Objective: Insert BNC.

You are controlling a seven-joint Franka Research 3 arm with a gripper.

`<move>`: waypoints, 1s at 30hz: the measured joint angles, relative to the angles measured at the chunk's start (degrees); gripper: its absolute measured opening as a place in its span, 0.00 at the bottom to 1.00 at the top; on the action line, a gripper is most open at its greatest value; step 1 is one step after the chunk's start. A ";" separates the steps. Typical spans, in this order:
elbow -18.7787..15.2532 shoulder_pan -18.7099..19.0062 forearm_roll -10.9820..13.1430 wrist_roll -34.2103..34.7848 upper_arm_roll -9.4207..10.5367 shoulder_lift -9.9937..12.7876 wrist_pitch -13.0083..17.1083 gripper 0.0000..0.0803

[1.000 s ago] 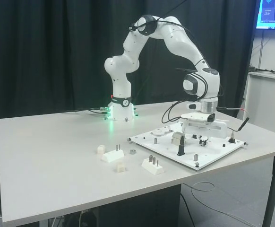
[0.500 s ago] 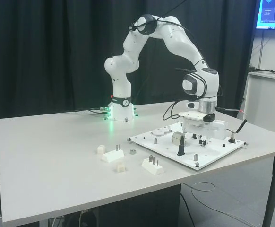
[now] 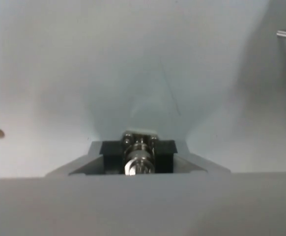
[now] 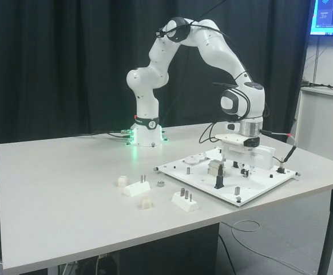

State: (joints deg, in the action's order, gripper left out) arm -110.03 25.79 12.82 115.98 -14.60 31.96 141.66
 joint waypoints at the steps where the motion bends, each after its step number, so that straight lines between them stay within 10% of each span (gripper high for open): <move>1: -0.02 0.04 0.00 0.66 -0.03 -0.01 0.00 0.15; 30: -0.32 0.76 0.96 12.52 -0.81 -0.02 0.42 0.15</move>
State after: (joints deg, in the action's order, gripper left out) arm -110.35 26.54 13.79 128.50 -15.40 31.94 142.08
